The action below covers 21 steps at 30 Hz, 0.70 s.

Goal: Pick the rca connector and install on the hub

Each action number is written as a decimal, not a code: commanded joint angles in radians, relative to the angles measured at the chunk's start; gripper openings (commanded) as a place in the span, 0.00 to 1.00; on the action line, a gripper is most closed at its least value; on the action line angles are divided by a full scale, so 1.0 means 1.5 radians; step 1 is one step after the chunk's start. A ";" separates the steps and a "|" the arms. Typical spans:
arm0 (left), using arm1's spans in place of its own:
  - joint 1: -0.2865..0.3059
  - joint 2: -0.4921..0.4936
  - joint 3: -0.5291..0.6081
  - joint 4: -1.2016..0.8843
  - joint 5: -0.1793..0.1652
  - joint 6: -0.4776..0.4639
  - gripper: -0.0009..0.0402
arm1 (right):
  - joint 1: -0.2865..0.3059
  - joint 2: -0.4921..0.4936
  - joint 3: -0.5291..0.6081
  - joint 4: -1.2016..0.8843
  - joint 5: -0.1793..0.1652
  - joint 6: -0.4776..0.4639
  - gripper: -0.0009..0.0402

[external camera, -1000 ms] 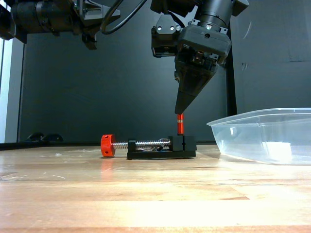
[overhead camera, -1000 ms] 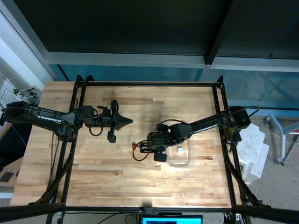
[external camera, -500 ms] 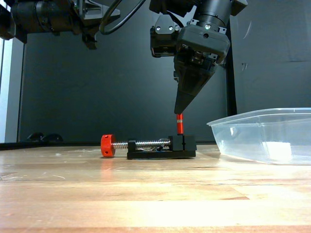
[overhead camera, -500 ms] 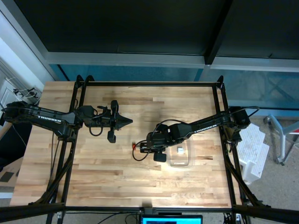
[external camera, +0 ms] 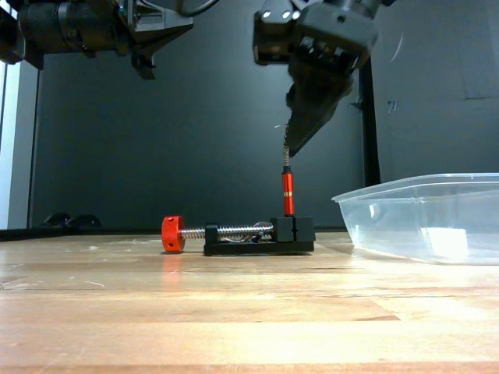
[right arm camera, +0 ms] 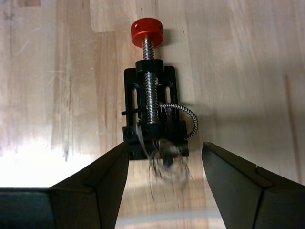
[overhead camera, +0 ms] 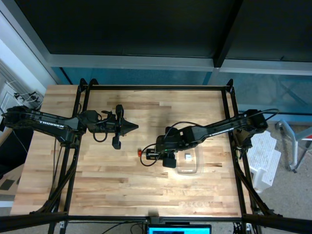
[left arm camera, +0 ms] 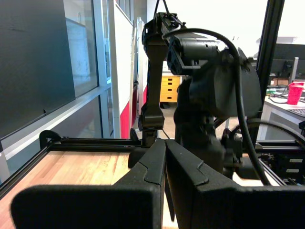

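Wooden table (overhead camera: 97, 170): small black rectangular hub (external camera: 261, 238) holds the slim red-and-metal rca connector (external camera: 288, 191) upright (seating depth unclear); right gripper (external camera: 290, 144) spread just above, left gripper (overhead camera: 132, 127) closed, parked well apart; risk: a finger snags and tilts it.

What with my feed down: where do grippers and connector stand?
Left gripper shut, parked left. Right gripper open, just over rca connector, upright in hub. Tray beside, not blocking.

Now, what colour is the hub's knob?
Red knob, best in right wrist view; right pincer above hub; left pincer at left.
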 commanded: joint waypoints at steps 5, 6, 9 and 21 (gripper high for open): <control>0.000 0.000 0.000 0.000 0.000 0.000 0.02 | 0.007 -0.108 -0.076 0.016 0.000 -0.001 0.53; 0.000 0.000 0.000 0.000 0.000 0.000 0.02 | 0.008 -0.122 -0.082 0.016 0.000 -0.001 0.53; 0.000 0.000 0.000 0.000 0.000 0.000 0.02 | 0.008 -0.152 -0.098 0.017 0.000 -0.001 0.51; 0.000 0.000 0.000 0.000 0.000 0.000 0.02 | 0.010 -0.225 -0.136 0.080 0.001 -0.026 0.39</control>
